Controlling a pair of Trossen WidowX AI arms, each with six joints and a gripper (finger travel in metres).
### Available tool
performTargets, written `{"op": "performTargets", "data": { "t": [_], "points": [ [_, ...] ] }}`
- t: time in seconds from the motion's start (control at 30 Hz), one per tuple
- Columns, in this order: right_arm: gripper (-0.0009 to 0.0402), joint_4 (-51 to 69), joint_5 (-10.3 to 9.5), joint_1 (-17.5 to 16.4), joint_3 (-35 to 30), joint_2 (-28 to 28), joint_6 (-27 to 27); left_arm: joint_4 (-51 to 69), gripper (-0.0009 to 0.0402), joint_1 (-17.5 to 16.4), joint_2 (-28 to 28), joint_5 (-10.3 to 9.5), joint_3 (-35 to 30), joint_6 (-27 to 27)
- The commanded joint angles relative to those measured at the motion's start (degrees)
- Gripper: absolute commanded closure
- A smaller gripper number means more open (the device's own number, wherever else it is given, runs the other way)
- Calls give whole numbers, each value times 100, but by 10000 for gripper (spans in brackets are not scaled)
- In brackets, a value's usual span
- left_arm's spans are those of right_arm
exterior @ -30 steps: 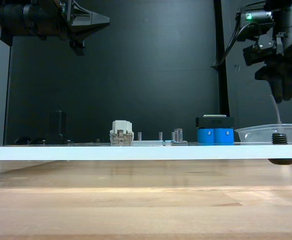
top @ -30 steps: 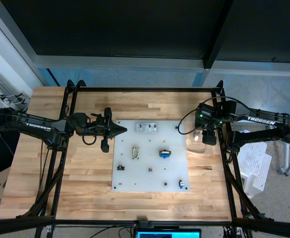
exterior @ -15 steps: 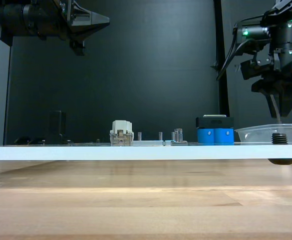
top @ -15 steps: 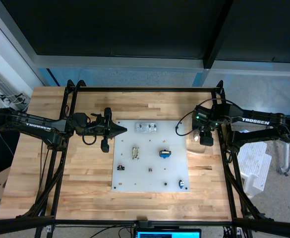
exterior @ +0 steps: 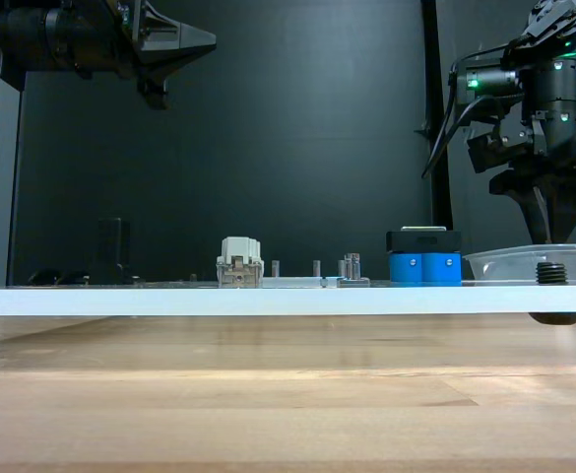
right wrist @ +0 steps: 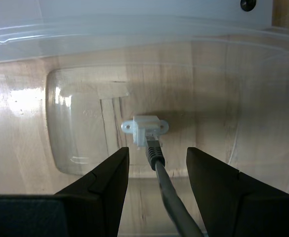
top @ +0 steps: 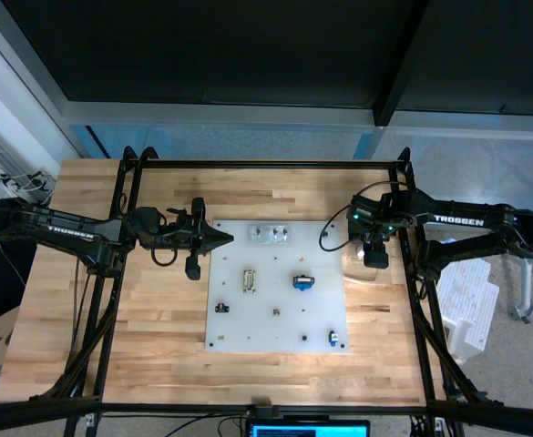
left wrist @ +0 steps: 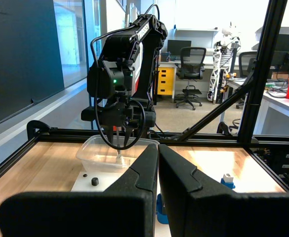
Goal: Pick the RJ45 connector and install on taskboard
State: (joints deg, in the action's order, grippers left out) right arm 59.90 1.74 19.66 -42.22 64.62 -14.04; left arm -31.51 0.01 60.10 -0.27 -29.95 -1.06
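Currently the right hand is pointed down into a clear tub on the tabletop, just right of the taskboard. Its fingers are spread wide on either side of the RJ45 connector, which lies on the tub floor with its cable attached. The left hand is held high over the taskboard's left edge, pressed closed, nothing held.

Left arm & right arm both matte black w/ white TROSSEN lettering; black cable loops at the wrists; green LEDs on the right one. Left gripper, left of centre & high up, has tapered black wedge fingers; right gripper, far right & low, same look.
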Motion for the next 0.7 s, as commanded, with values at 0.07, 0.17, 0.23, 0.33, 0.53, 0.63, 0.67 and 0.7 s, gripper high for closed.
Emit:
{"op": "performTargets", "data": {
  "t": [0.07,0.17,0.23,0.33,0.53,0.63,0.67,0.7],
  "points": [
    [234,2,-4,0,0,-13,7,0,393,0,0,0,0,2],
    [234,-2,-4,11,7,-11,4,0,393,0,0,0,0,0],
    [235,-4,0,13,9,-11,7,0,393,-2,0,0,0,0],
    [245,-4,0,13,11,-11,4,0,393,0,0,0,0,0],
    [276,-7,0,13,11,-11,2,0,393,0,0,0,0,0],
    [295,-4,-2,13,11,-11,0,-2,393,0,2,0,0,0],
    [301,-2,-2,13,9,-11,-2,0,393,0,2,0,0,0],
    [308,-2,-2,13,7,-11,-2,0,393,-2,0,0,0,0]
  ]
}}
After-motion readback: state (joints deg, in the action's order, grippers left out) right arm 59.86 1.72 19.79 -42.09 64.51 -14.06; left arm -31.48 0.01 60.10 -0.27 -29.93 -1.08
